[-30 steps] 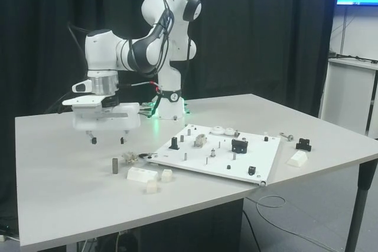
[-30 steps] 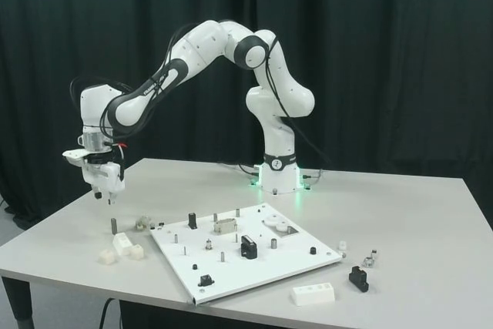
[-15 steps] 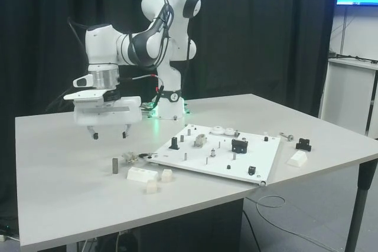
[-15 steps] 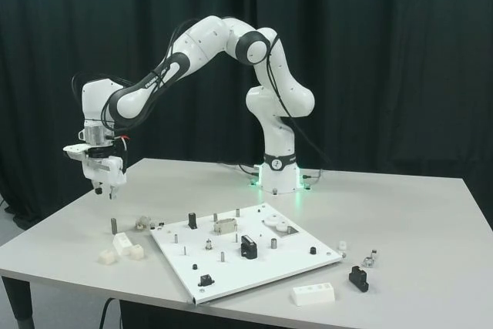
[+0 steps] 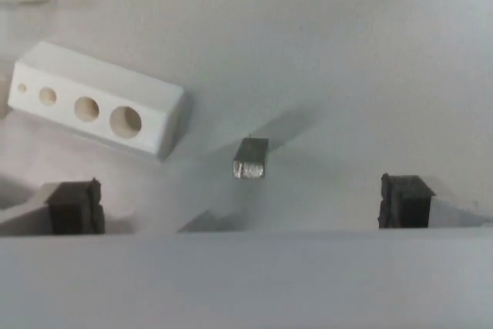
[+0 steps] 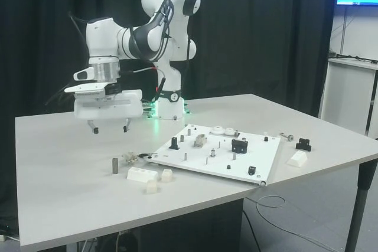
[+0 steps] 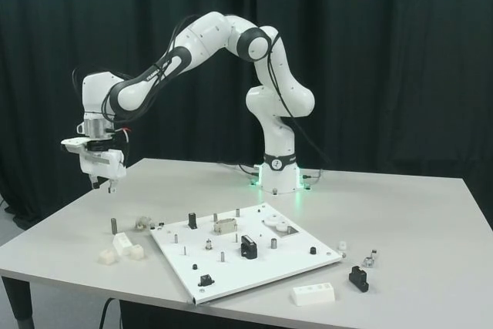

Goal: Remove round peg 2.

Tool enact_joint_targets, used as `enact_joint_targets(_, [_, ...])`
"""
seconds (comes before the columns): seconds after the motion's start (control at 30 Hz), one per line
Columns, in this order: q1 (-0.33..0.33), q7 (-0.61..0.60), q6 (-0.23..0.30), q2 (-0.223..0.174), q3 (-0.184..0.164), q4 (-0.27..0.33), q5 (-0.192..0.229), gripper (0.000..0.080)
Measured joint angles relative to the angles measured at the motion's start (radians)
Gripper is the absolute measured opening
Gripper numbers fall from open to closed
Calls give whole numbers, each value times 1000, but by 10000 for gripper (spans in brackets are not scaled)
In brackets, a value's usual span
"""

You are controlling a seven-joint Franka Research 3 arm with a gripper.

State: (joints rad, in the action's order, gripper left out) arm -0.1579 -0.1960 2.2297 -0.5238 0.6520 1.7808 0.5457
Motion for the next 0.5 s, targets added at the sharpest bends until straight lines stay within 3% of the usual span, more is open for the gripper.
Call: enact_joint_targets(0.5, [8,55,-16,27,2,0,-47,800])
